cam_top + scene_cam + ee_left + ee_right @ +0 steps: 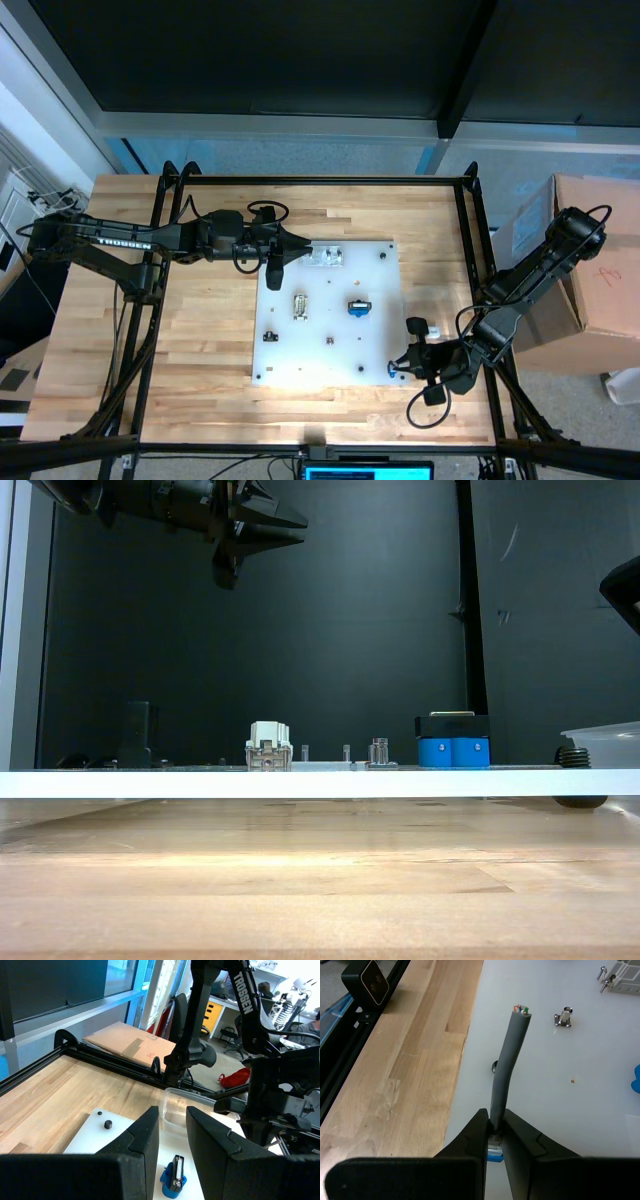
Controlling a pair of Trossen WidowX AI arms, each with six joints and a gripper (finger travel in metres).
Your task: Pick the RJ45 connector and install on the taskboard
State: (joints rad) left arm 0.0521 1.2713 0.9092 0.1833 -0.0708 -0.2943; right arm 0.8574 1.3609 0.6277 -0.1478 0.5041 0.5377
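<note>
**Right pincer grips the plug at the board's near right corner**

The right pincer is pressed together on the clear RJ45 connector, at the root of its short grey cable stub. It sits low over the edge of the white task board. A blue piece shows just beneath, and I cannot tell whether the plug is clear of it. The next move probably calls for a straight lift without twisting the grip. The stub bends slightly, with orange and green wire ends at its tip. The left pincer, spread and empty, hangs high over the board's far left.
</note>
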